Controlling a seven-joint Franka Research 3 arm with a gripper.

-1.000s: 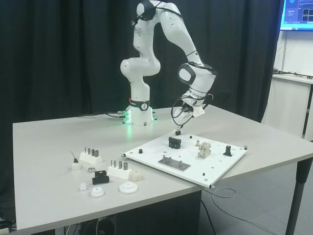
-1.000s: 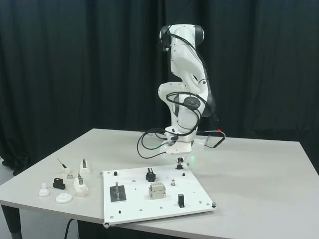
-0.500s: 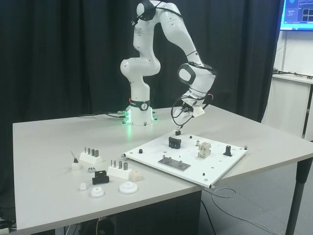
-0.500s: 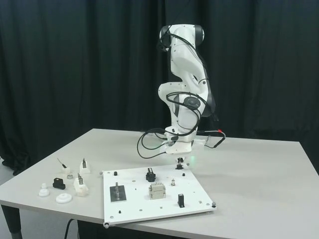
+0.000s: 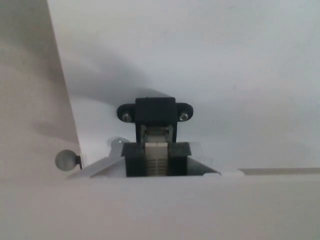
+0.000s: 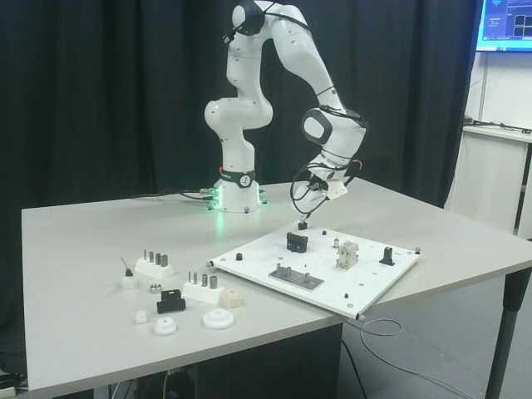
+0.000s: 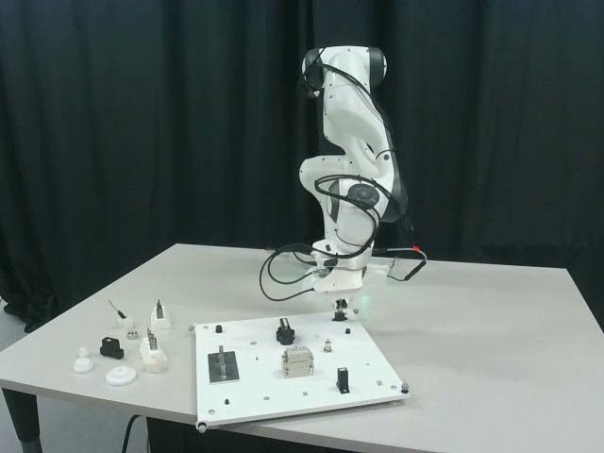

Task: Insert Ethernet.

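The gripper (image 6: 302, 223) is pinching a small plug (image 5: 157, 157) and hovering over the far edge of the white board (image 6: 366, 291). In the wrist view the black socket (image 5: 155, 111) is sitting just beyond the plug, apart from it, at twelve o'clock from the fingertips. Insertion is not yet done: lining up and pushing the plug in are still remaining.
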